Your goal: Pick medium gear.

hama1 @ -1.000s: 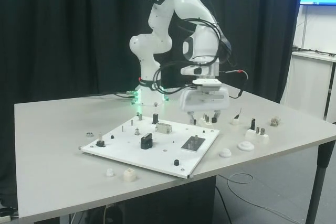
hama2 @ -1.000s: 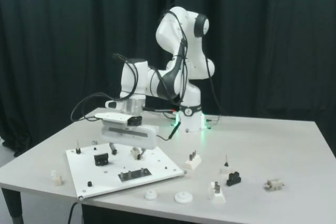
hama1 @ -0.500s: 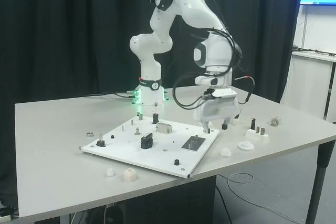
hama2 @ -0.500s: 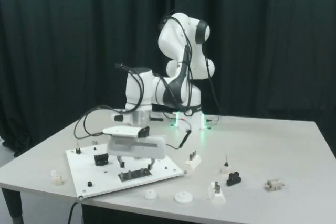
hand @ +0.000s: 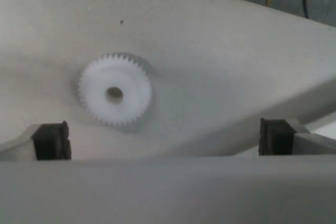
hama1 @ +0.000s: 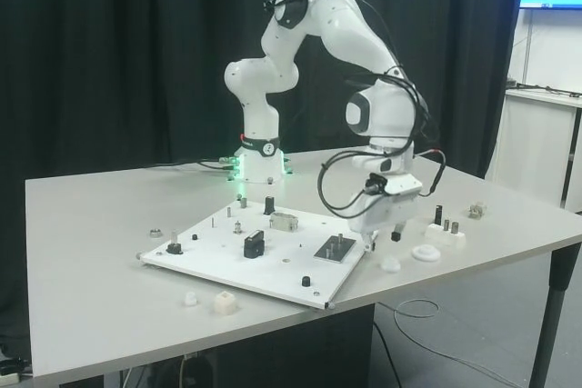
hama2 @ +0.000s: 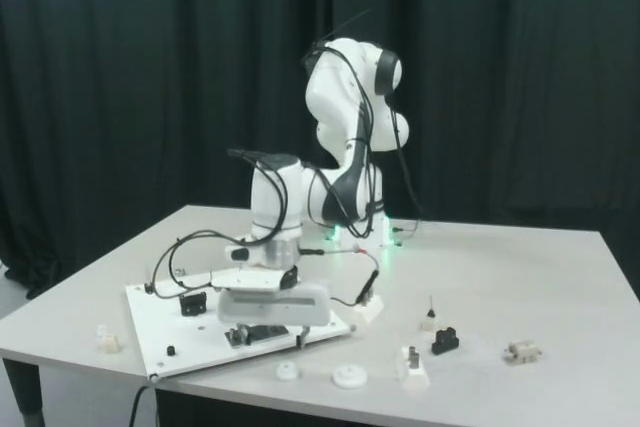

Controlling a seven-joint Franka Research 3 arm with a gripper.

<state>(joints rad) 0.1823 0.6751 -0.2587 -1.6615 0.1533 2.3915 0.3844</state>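
Claw gapes wide and empty above medium gear; larger gear lies near, seemingly clear

arms: 1 | white boards: 1 | white gears on tabletop: 2 | fingers: 2

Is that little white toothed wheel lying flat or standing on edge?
Lying flat: the gear shows its full round face and centre hole against the grey table.
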